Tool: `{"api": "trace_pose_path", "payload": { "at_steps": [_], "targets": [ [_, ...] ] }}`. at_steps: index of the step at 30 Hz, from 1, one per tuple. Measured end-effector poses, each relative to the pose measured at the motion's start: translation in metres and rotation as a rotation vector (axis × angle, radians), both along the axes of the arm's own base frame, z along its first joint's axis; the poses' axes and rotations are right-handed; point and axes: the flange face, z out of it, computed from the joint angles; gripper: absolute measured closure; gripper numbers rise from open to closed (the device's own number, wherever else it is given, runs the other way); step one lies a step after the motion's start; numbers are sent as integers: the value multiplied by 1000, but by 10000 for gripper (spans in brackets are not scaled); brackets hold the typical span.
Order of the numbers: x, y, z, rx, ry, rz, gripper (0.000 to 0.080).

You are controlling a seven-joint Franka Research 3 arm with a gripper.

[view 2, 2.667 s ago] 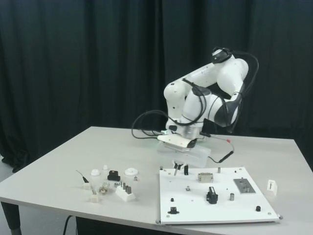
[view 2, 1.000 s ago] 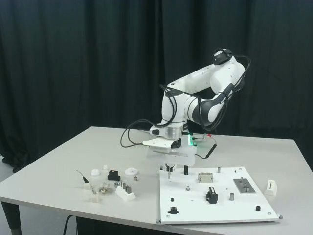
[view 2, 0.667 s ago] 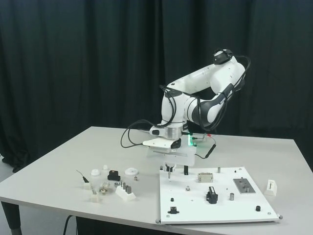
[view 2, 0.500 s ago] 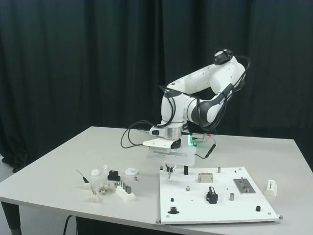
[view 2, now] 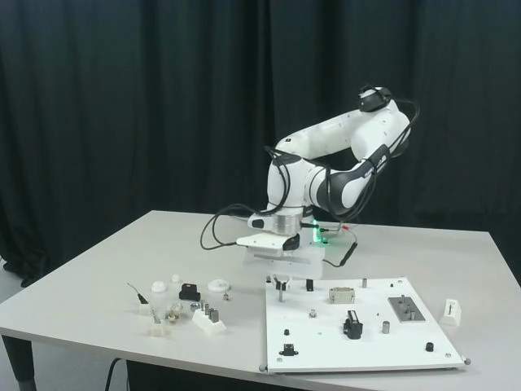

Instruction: Insert round peg 2.

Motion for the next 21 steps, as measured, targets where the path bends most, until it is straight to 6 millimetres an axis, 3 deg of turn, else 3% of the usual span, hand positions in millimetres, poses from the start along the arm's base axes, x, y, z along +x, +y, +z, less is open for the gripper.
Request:
{"api": "trace_pose_path", "payload": {
  "at_steps": [21],
  "targets": [
    [-1, 5, -2, -1, -4, 8, 730]
  ]
}}
